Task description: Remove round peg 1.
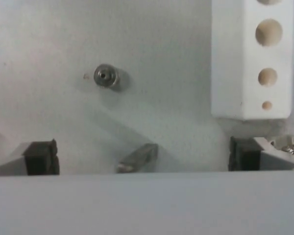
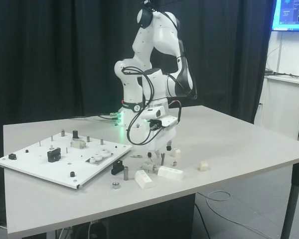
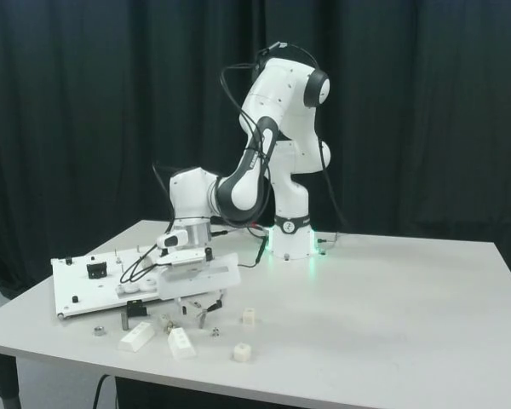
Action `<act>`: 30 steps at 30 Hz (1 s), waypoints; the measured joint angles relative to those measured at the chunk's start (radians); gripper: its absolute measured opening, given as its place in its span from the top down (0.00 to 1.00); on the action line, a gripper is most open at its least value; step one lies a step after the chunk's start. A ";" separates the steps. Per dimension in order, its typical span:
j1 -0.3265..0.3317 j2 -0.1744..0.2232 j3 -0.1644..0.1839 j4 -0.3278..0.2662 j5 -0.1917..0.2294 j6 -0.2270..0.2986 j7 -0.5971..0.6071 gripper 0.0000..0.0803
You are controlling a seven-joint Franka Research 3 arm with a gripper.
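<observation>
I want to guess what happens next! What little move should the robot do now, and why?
Probably lift straight up. The gripper is open, the metal peg lies loose on the grey table between its fingers, and the white block's visible holes are empty.

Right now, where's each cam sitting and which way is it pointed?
Wrist view: on the arm's wrist, looking down at the grey table; both black fingertips show, jaws open, above a small round metal part and a white block with holes.
First room view: off one table corner, facing the white arm; white board to the arm's side.
Second room view: across the table's front edge, facing the arm and its green-lit base.
Shared: both room views show the arm, board, gripper and loose white blocks.
</observation>
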 joint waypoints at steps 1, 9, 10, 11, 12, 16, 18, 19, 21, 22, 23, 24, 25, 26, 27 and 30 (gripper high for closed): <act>0.001 -0.003 0.000 0.000 0.000 0.000 0.002 0.17; 0.002 -0.023 -0.003 0.000 -0.003 0.000 0.009 0.01; 0.002 -0.025 -0.003 0.000 -0.003 0.000 0.009 0.01; 0.002 -0.026 -0.004 0.000 -0.004 0.000 0.009 0.01; 0.002 -0.028 -0.005 -0.001 -0.004 0.000 0.009 0.01; 0.003 -0.033 -0.008 -0.001 -0.005 0.000 0.009 0.01; 0.004 -0.034 -0.010 -0.002 -0.005 -0.001 0.009 0.01; 0.004 -0.035 -0.010 -0.002 -0.005 -0.001 0.009 0.01; 0.004 -0.036 -0.011 -0.002 -0.006 -0.001 0.009 0.00; 0.004 -0.037 -0.011 -0.003 -0.006 -0.001 0.009 0.00; 0.004 -0.038 -0.011 -0.003 -0.006 -0.001 0.009 0.00; 0.005 -0.038 -0.012 -0.003 -0.007 -0.001 0.009 0.00; 0.005 -0.039 -0.012 -0.003 -0.007 -0.001 0.009 0.00; 0.005 -0.039 -0.012 -0.003 -0.007 -0.001 0.009 0.00; 0.005 -0.040 -0.013 -0.003 -0.008 -0.001 0.009 0.00; 0.005 -0.041 -0.014 -0.004 -0.009 -0.001 0.009 0.00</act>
